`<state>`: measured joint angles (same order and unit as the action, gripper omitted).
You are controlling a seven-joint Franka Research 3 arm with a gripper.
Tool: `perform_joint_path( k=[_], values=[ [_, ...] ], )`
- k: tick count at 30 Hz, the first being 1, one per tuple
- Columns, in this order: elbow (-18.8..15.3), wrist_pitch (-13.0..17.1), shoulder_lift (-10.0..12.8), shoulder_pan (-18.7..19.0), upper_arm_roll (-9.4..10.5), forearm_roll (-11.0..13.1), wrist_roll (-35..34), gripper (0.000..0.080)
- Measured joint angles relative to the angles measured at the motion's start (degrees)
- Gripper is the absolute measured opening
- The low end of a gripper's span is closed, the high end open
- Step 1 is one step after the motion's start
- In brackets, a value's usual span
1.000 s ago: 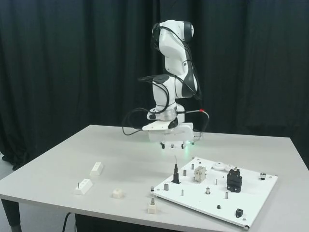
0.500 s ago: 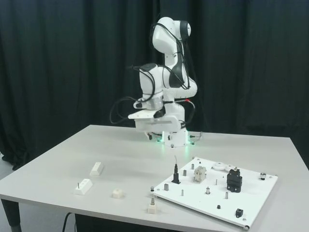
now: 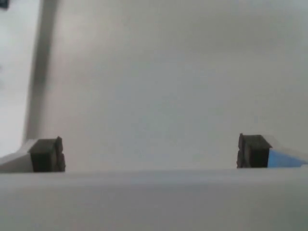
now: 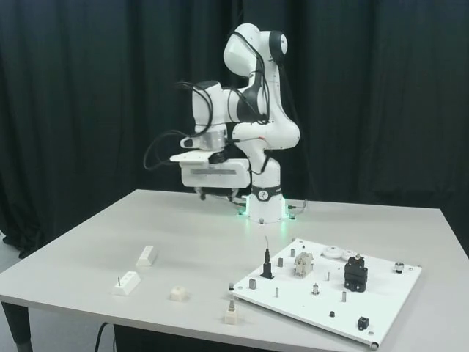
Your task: Pick round peg 1.
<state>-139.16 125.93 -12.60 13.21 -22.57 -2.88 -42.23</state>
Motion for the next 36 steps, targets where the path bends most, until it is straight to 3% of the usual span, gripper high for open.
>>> perform_joint_path(
  k=[10,19,28,36],
  values=[
    [2.1,3.0,0.6,-4.8,-0.20,-0.2,6.4,0.0800],
    [5.3,5.3,3.2,-7.6,-0.38,0.1,8.1,0.0800],
    [11.0,6.9,8.3,-9.1,-0.46,1.6,8.4,0.0800],
    [19.0,7.8,15.3,-10.9,-0.57,3.5,16.0,0.0800]
  ],
)
